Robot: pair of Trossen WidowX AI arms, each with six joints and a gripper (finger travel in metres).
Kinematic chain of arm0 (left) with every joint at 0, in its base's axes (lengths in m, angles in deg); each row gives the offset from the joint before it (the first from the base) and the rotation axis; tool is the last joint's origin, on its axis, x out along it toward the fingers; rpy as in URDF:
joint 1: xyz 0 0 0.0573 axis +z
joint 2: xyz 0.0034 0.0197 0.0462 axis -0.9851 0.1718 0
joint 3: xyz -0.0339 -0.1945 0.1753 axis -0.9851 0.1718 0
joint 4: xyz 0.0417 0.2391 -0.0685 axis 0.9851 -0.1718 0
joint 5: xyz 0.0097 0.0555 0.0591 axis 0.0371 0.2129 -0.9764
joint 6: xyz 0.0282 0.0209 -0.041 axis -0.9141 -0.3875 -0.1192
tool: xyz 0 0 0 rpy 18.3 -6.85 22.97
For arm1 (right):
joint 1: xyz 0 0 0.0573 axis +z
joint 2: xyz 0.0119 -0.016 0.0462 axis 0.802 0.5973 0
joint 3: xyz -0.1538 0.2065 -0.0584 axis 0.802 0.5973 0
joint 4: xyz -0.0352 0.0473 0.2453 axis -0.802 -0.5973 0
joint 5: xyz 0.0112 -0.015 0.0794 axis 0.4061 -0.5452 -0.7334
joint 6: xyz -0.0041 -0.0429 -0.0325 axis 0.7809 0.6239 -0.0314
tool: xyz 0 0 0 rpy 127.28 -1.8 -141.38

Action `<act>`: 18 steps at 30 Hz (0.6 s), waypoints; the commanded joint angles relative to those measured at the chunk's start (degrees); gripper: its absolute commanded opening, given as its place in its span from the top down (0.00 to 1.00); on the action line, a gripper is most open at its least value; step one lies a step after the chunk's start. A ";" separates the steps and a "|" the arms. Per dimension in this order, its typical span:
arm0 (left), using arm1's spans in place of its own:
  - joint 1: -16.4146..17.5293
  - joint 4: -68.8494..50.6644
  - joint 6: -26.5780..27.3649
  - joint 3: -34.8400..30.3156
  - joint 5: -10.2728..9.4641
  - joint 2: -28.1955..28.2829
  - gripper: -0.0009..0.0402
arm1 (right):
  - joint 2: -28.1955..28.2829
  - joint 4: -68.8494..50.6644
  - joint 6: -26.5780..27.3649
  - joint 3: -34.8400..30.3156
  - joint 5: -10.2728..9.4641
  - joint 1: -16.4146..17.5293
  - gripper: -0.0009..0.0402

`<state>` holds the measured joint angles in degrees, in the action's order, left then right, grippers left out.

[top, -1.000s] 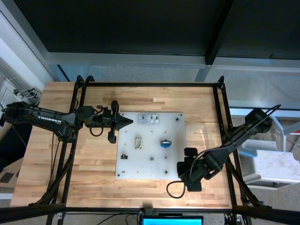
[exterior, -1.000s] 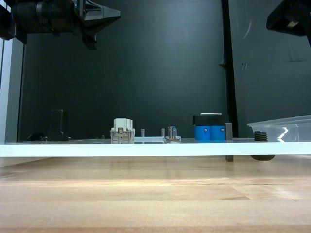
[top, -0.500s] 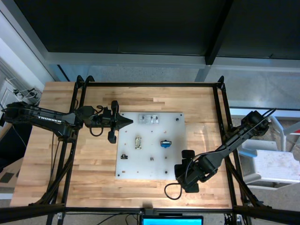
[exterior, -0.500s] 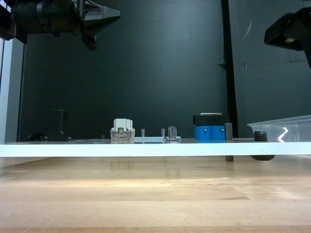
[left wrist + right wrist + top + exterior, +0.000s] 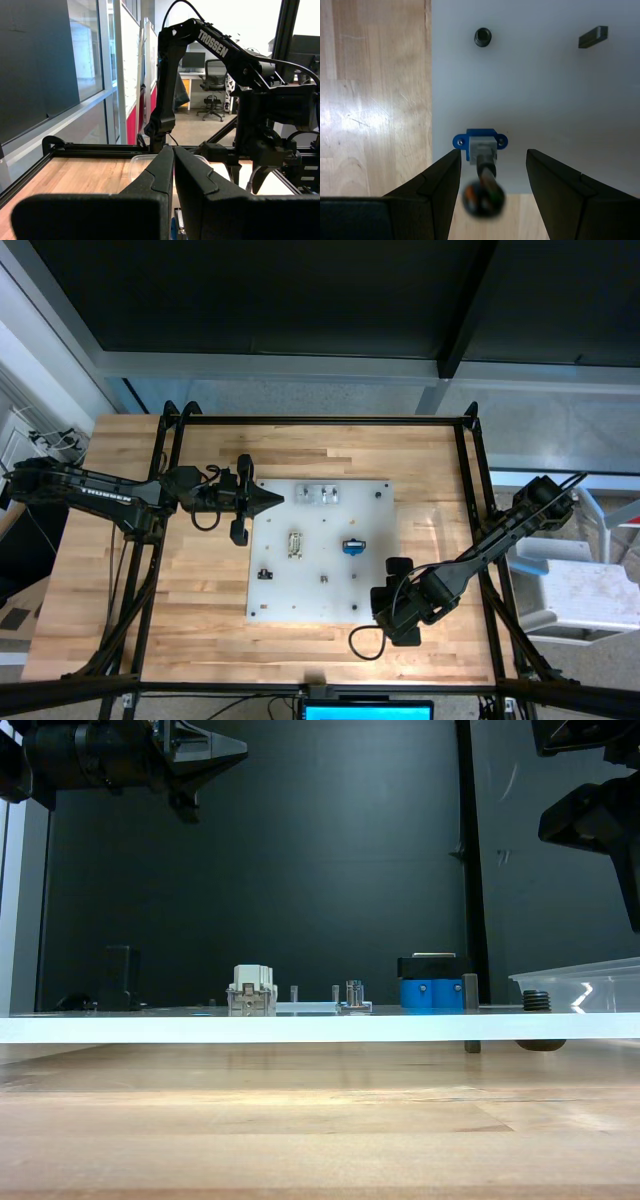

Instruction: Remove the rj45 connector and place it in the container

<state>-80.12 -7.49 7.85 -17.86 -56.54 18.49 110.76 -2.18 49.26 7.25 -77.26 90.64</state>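
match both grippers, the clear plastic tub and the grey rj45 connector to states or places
Things: 1 left gripper; 2 right gripper; 3 clear plastic tub; 4 grey rj45 connector
States: a seated in blue mount on white board; b open, above board's near right corner; c shut, above board's left edge; d on wooden table, right of board
Pairs: 1-c; 2-b; 3-d; 4-a

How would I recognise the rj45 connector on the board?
Find the white board at the table's centre; the open right gripper hovers over its right edge, the shut left gripper at its left edge. The connector is the grey plug in the only blue part.
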 commanded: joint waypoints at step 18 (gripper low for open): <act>0.00 0.00 0.00 -0.02 0.00 0.02 0.98 | -0.04 0.13 -0.09 0.07 -0.17 -0.22 0.76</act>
<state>-80.12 -7.49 7.85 -17.86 -56.54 18.49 110.76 -2.07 49.22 7.42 -77.41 90.42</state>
